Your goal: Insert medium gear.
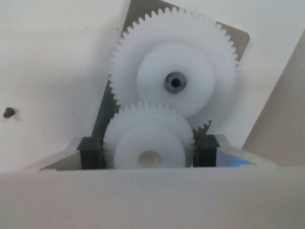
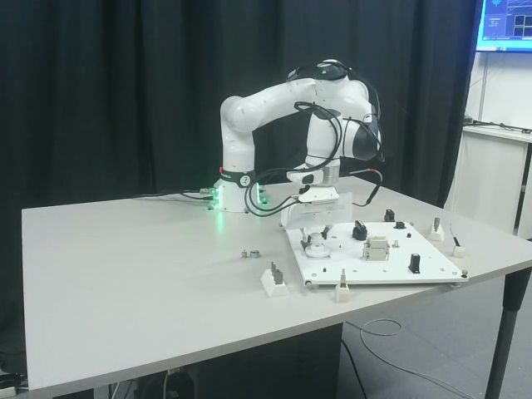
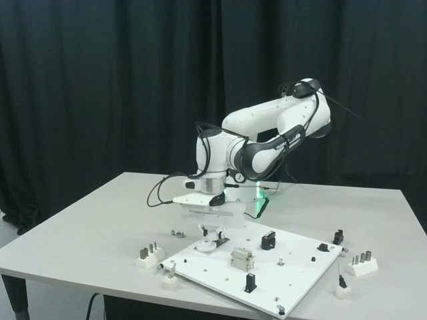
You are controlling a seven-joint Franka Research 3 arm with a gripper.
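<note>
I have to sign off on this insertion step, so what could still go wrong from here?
The medium gear, held in the gripper, overlaps the large gear in the wrist view; their teeth may clash instead of meshing, jamming the descent. The peg under the held gear is hidden, so misalignment cannot be ruled out.

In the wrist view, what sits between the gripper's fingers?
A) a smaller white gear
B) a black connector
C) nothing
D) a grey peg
A: the black fingers flank the smaller gear, whose teeth meet the large gear behind it.
</note>
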